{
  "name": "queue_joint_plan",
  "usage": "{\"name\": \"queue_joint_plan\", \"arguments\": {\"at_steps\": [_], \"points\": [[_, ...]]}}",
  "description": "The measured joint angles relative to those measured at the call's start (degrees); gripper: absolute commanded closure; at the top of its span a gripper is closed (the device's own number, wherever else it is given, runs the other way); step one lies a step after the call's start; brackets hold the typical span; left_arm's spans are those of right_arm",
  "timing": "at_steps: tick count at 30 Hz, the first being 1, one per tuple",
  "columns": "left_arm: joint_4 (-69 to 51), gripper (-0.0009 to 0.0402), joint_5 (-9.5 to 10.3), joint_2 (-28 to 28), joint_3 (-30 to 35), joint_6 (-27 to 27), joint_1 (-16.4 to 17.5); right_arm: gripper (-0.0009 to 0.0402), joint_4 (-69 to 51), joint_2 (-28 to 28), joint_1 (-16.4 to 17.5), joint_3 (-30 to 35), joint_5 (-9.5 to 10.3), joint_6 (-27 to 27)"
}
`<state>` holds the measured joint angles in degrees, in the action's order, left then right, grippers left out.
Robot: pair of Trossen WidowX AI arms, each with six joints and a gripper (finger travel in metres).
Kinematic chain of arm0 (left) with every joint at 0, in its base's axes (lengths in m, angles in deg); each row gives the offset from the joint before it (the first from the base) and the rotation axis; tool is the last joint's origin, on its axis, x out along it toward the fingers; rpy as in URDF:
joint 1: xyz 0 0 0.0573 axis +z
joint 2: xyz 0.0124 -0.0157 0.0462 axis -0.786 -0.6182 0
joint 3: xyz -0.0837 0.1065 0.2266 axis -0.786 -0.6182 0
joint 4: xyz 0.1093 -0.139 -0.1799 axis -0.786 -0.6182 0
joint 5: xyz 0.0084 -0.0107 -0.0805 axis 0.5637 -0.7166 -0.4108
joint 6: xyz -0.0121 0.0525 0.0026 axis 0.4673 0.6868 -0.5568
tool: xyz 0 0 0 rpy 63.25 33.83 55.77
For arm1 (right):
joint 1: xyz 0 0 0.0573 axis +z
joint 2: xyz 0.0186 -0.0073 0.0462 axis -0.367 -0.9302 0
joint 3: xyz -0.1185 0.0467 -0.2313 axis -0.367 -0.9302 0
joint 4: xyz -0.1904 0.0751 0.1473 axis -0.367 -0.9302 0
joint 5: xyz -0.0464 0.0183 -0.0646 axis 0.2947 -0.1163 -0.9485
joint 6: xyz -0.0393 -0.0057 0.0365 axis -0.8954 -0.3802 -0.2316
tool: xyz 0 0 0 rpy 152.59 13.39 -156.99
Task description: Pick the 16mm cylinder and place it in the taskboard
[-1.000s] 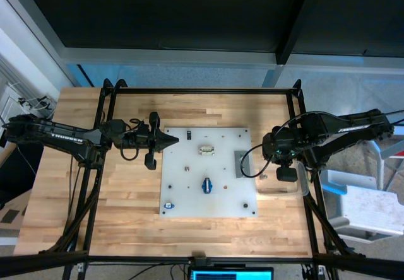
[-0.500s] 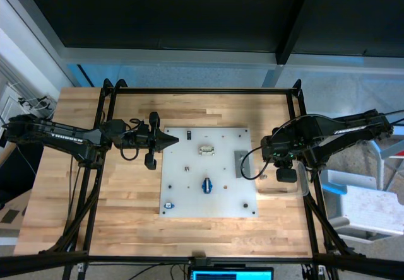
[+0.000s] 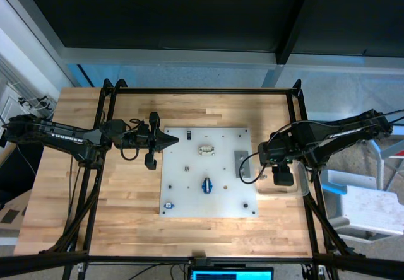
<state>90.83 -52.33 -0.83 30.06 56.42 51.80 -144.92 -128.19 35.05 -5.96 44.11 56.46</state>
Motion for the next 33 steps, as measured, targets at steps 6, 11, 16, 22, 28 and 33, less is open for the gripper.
{"name": "queue_joint_plan", "arguments": {"at_steps": [6,11,16,22,28,33], "points": [[0.0,0.0393,0.0,0.0,0.0,0.0,0.0,0.0215,3.4,0.0,0.7,-3.4,0.17,1.0],[0.0,0.0393,-0.02,0.0,0.0,0.0,0.0,0.0215,6.1,0.0,1.0,-6.0,0.22,2.0],[0.0,0.0393,-0.02,0.0,0.0,0.0,0.0,0.0215,8.1,0.0,1.3,-8.4,0.63,3.1],[0.0,0.0393,-0.02,0.0,0.0,0.0,0.0,0.0215,10.5,0.0,1.8,-10.3,0.66,4.7],[0.0,0.0393,-0.02,0.0,0.0,0.0,0.0,0.0215,13.0,0.0,2.4,-12.1,0.68,6.1],[0.0,0.0393,-0.02,0.0,0.0,0.0,0.0,0.0215,14.0,-0.3,2.8,-13.1,0.66,7.3]]}}
